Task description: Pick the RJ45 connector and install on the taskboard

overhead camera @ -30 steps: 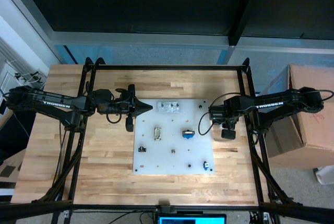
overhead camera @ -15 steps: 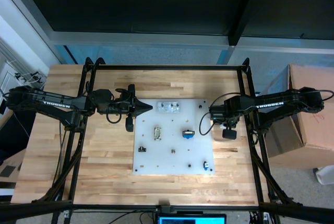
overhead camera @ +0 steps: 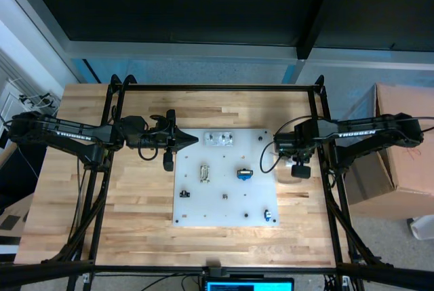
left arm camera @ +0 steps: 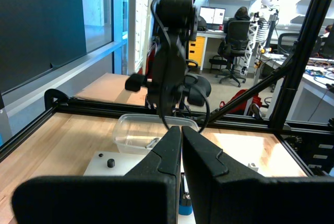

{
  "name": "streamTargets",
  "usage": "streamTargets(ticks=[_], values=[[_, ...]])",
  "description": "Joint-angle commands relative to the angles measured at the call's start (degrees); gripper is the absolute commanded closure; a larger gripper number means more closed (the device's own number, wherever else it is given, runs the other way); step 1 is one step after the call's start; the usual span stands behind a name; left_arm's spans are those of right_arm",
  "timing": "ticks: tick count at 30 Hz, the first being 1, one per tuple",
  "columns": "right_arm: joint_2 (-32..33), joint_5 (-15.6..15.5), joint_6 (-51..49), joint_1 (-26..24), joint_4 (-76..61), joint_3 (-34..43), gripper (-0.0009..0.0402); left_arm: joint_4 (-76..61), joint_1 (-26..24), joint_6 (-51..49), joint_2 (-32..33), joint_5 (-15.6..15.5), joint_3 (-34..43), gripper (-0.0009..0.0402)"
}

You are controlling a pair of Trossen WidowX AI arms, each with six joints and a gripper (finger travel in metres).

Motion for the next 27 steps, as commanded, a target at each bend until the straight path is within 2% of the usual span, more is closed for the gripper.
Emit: streamTargets(ticks=[1, 7, 10, 15, 27], values=[[-1.3, 0.1, 0.0, 0.0, -3.3, 4.4, 0.0393, 0.0, 0.0, 0.0, 0.0, 0.0, 0.0, 0.0393], [-1.9, 0.3, 0.0, 0.0, -10.8, 13.0, 0.0394, 0.0, 0.0, 0.0, 0.0, 0.0, 0.0, 0.0393], [-1.8, 1.6, 0.0, 0.1, -14.0, 17.4, 0.0393, 0.0, 0.0, 0.0, 0.0, 0.0, 0.0, 0.0393], [0.1, 1.5, 0.0, 0.1, -15.6, 23.4, 0.0394, 0.0, 0.0, 0.0, 0.0, 0.0, 0.0, 0.0392], [4.7, 1.6, -1.6, 0.1, -15.2, 26.4, 0.0393, 0.0, 0.0, 0.0, 0.0, 0.0, 0.0, 0.0393]])
